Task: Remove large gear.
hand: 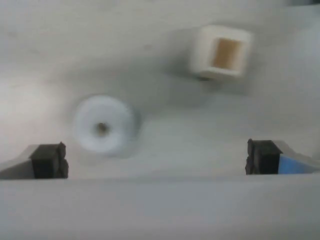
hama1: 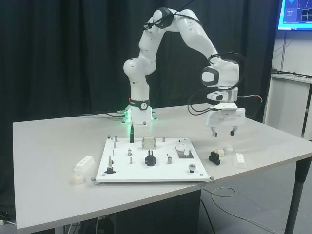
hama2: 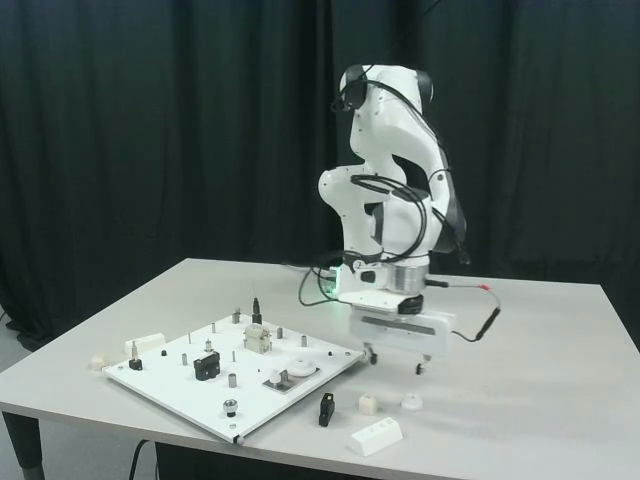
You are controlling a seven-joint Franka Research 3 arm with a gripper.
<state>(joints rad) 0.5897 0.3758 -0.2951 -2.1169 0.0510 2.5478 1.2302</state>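
Off the right-hand edge of the white square assembly board (hama1: 146,168) four loose pieces lay on the grey table (hama1: 48,146): a small black clip-like part (hama1: 213,157), a white hollow cube (hama1: 222,151), a white ribbed rectangular block (hama1: 239,160) and a small white round gear (hama2: 411,403) with a centre hole. The white arm's two-fingered gripper (hama1: 224,131) hung in the air above that cluster, its fingers spread wide and holding nothing; in the wrist view the round gear (hand: 103,125) and the hollow cube (hand: 221,52) lay on the table between and beyond the two black fingertips (hand: 48,161), touching neither. On the board a larger white gear (hama1: 182,146) sat on its grey plate near the right edge, well apart from the gripper, with a black knobbed fitting (hama1: 150,160) and several short upright pegs around it. Left of the board two more white blocks (hama1: 84,165) rested on the table. Black curtains closed the room behind, and a green light glowed at the arm's base (hama1: 140,116).
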